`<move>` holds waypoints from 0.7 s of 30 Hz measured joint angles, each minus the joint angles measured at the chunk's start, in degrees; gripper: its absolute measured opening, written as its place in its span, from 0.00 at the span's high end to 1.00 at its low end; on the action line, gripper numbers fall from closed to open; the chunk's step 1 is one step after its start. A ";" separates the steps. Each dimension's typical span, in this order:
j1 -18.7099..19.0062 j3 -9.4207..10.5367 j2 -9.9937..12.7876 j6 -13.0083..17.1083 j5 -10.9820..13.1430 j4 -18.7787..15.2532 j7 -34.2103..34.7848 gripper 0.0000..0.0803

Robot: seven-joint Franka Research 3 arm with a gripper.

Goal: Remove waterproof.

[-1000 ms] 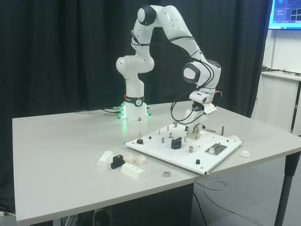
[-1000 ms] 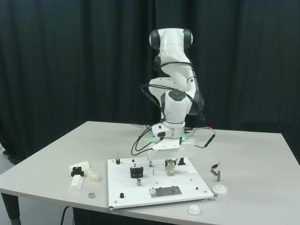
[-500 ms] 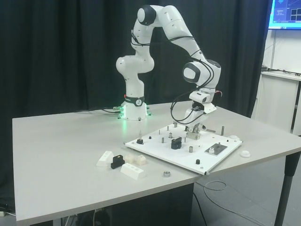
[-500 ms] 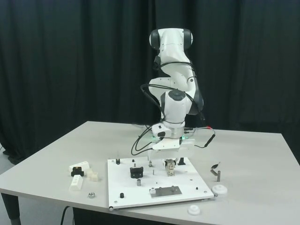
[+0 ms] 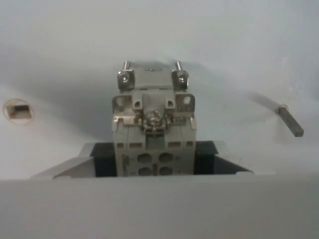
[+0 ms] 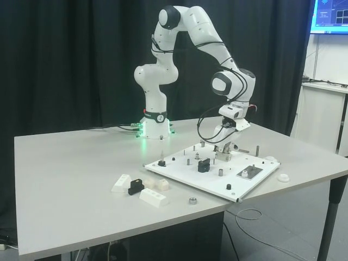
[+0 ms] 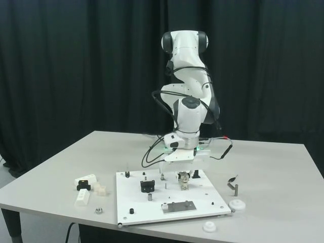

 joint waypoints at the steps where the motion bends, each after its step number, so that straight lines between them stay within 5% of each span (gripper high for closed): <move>1: 0.00 0.00 -0.02 -0.03 0.00 0.01 0.00 0.61; 9: 0.00 0.00 -0.42 -0.49 0.03 0.07 0.00 0.61; 21: 0.01 -0.04 -4.28 -4.91 0.02 1.06 0.00 0.61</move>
